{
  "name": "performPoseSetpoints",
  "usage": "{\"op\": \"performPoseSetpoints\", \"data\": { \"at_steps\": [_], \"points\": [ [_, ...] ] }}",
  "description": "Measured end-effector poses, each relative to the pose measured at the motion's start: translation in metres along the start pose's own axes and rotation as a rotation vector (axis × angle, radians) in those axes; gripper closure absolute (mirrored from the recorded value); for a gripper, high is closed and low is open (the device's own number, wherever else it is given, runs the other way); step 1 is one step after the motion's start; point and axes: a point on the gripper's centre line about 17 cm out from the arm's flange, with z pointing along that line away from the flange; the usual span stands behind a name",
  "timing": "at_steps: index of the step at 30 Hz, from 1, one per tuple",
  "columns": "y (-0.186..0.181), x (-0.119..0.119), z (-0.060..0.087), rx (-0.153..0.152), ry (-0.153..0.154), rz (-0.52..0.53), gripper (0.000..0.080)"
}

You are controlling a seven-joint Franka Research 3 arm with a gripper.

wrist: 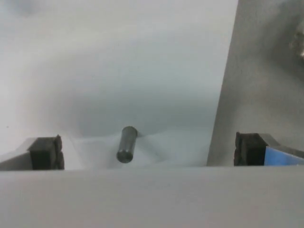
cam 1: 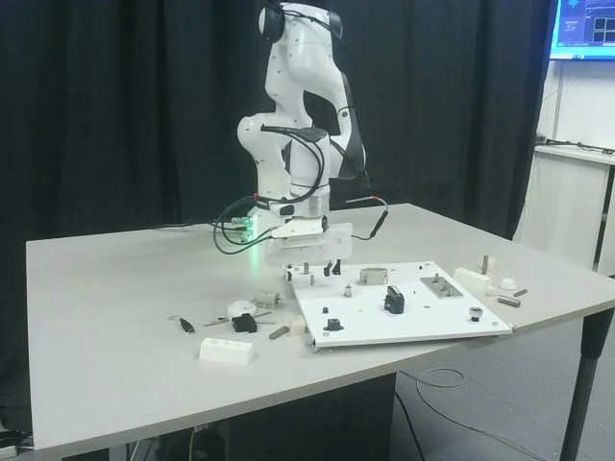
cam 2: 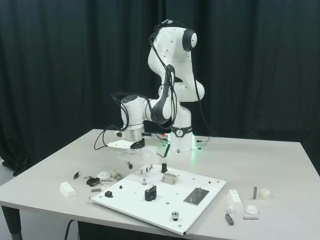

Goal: Remove round peg 2.

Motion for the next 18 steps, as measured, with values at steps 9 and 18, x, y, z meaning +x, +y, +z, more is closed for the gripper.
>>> {"op": "performPoseSetpoints", "data": {
  "at_steps": [9,18],
  "points": [
    [-0.0026,-0.0027,0.0033,0.001,0.003,0.001,0.0003],
    [-0.0040,-0.0031,0.0043,0.003,0.005,0.004,0.0003]
  ]
}}
